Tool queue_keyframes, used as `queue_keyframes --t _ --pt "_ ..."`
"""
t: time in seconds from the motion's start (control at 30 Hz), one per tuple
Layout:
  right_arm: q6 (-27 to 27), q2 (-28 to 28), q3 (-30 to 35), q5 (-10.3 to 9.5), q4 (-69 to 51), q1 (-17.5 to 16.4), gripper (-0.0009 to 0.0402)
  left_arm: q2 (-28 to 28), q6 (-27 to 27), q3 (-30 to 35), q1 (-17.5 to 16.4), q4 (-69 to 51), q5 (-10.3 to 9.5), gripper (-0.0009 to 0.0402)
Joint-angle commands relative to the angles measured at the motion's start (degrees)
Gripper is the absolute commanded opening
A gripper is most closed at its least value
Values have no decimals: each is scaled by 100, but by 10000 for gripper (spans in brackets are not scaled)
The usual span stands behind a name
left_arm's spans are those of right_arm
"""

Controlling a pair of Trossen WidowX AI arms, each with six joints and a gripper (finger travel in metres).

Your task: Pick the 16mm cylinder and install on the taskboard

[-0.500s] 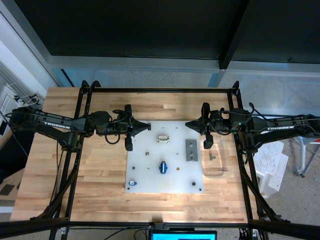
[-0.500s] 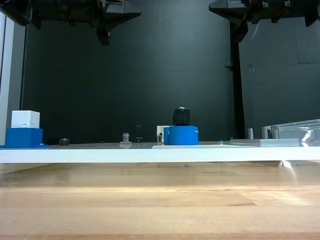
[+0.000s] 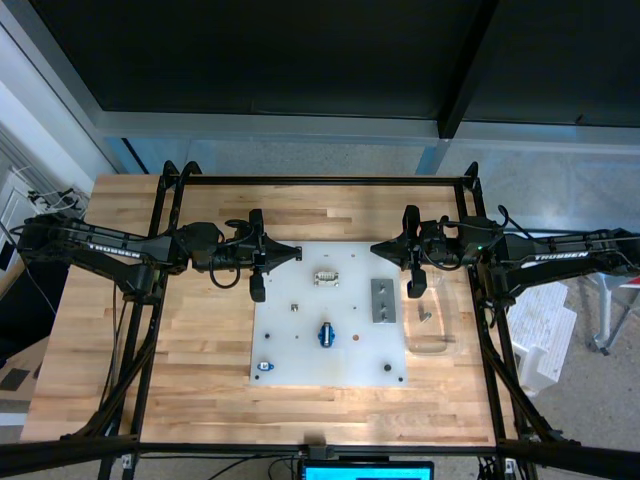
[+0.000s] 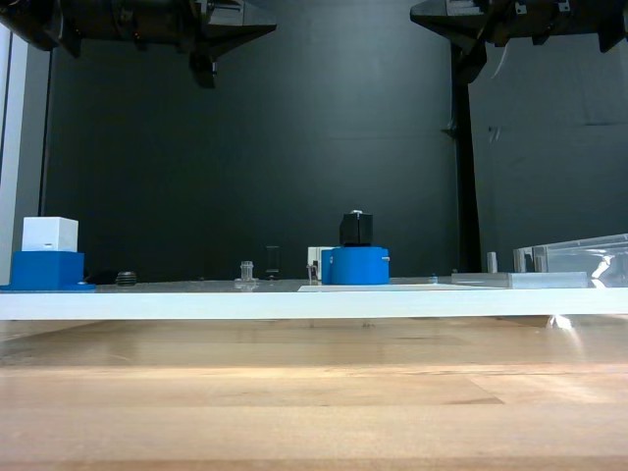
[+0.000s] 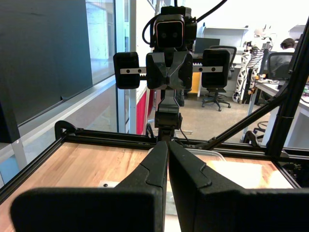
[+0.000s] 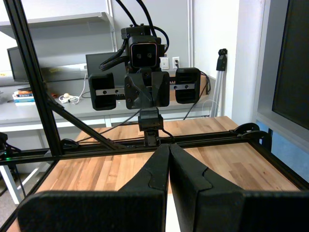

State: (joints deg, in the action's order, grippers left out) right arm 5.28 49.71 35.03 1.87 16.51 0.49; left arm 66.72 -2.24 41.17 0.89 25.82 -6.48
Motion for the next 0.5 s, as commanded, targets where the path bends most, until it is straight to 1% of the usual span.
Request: queue_keyframes --t 0.03,0.1,0.13,0.2,0.27,0.4,0.5 --pt "0 0 2 2 4 0 0 2 2 2 -2 2 0 1" --pt "17 0 4 -4 2 0 0 2 2 2 0 0 0 1" --pt "63 0 4 -42 2 0 0 2 2 2 -2 2 0 1" --pt "92 -2 35 -181 -31 -2 0 2 2 2 0 2 0 1" --pt "87 0 153 -181 -323 -11 0 2 2 2 0 2 2 1" --pt "90 0 535 -136 -1427 -26 0 2 2 2 -2 2 0 1" --pt "192 17 791 -140 -2188 -61 0 2 2 2 -2 0 0 1"
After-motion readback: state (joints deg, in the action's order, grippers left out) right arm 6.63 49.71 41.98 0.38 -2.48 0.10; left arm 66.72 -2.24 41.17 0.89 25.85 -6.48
